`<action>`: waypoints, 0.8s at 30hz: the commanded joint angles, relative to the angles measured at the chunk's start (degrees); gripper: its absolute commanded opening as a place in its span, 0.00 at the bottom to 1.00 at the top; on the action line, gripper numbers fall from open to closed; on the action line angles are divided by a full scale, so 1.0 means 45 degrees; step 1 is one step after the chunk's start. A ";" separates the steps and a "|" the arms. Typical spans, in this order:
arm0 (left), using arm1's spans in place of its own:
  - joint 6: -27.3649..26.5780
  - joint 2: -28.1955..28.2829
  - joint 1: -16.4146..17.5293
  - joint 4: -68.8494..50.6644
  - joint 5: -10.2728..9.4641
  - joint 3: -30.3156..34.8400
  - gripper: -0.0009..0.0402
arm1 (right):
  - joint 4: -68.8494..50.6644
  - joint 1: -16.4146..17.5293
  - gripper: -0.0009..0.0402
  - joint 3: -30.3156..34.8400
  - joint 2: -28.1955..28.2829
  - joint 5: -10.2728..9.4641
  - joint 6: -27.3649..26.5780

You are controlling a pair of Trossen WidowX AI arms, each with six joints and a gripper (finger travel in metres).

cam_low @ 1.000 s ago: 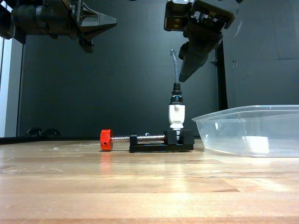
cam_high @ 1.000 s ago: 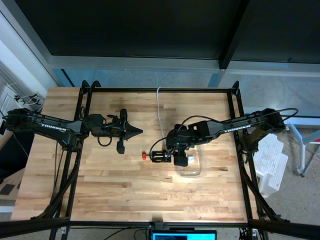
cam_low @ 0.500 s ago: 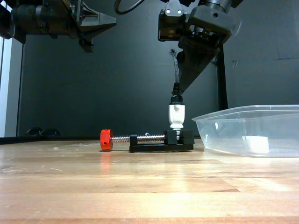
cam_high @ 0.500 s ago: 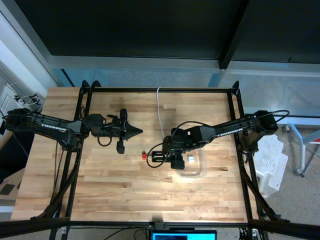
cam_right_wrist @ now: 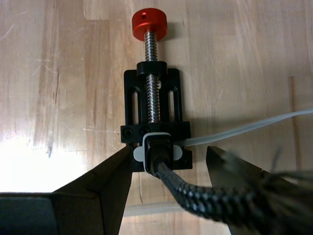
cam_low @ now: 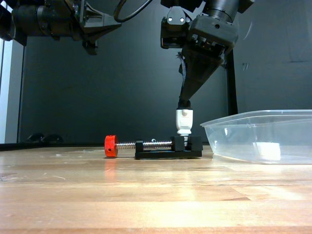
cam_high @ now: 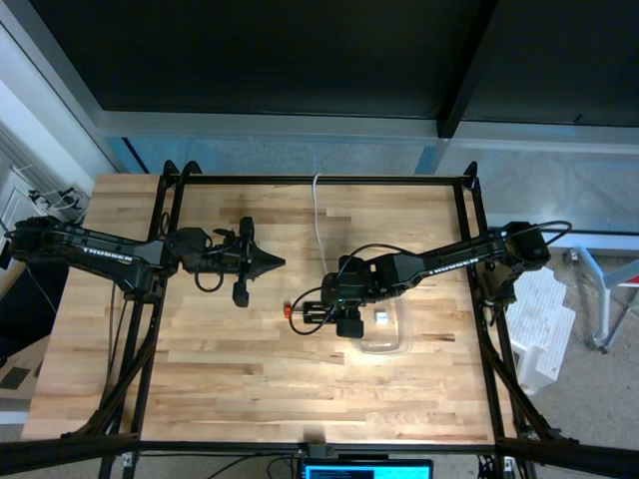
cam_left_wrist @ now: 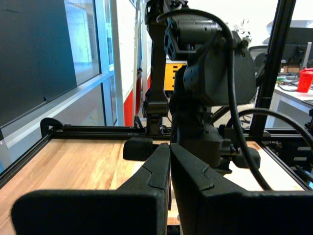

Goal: Remove the power plug from the receptacle and place in the container

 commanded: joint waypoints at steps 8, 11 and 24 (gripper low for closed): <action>0.0000 0.0000 0.0005 -0.0005 0.0005 0.0005 0.02 | 0.0121 0.0010 0.42 -0.0073 -0.0005 -0.0029 -0.0034; 0.0000 0.0000 0.0005 -0.0005 0.0005 0.0005 0.02 | 0.0155 0.0005 0.38 -0.0073 -0.0005 -0.0024 -0.0039; 0.0000 0.0000 0.0000 -0.0005 0.0005 0.0005 0.02 | 0.0180 0.0000 0.14 -0.0073 -0.0010 0.0126 -0.0034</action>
